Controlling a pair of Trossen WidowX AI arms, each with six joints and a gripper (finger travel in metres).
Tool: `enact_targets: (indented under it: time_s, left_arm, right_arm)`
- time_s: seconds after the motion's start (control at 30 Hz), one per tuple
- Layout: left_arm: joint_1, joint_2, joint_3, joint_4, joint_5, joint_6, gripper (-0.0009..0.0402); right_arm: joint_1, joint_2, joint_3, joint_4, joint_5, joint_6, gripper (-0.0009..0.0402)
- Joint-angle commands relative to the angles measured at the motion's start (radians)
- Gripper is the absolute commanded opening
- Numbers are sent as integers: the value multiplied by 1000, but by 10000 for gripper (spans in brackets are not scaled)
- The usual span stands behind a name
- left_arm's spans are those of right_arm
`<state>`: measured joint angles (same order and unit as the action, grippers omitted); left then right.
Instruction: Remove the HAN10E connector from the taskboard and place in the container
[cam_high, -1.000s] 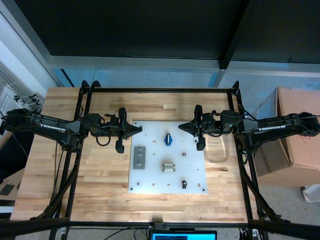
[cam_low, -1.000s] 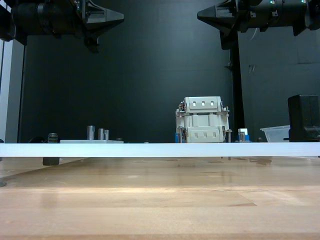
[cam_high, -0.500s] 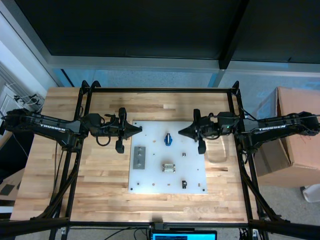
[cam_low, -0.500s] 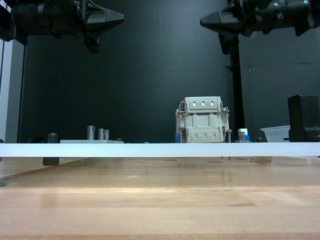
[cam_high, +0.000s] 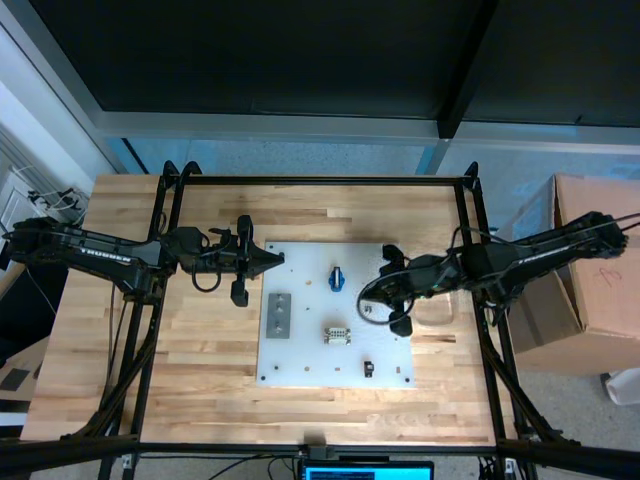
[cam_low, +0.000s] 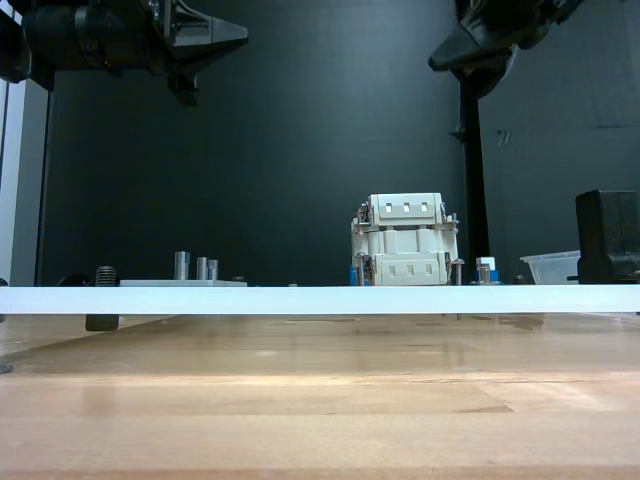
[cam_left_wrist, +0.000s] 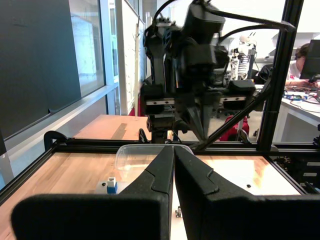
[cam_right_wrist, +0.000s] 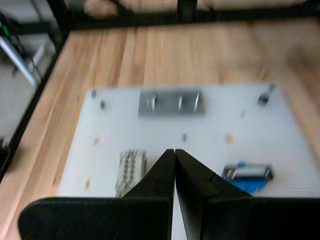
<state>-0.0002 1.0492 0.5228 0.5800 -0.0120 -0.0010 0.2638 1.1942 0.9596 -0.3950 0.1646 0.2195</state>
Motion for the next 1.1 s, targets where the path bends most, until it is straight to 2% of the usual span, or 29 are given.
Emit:
enact_targets:
  time_s: [0.03,0.33,0.57,0.8,0.87,1.1]
  left_arm:
    - [0,0,0,1,0,0,0]
    - [0,0,0,0,0,0,0]
    - [0,0,0,0,0,0,0]
    - [0,0,0,1,0,0,0]
    - [0,0,0,0,0,0,0]
    - [0,0,0,0,0,0,0]
  right_arm:
    - [21,89,114,-161,0,54,0]
    - [36,371,455,-557,-11,108,0]
    - [35,542,686,-729,-17,108,14]
    - [33,658,846,-831,-20,114,69]
    - [33,689,882,-851,-36,113,87]
    - [33,797,1008,-906,-35,116,173]
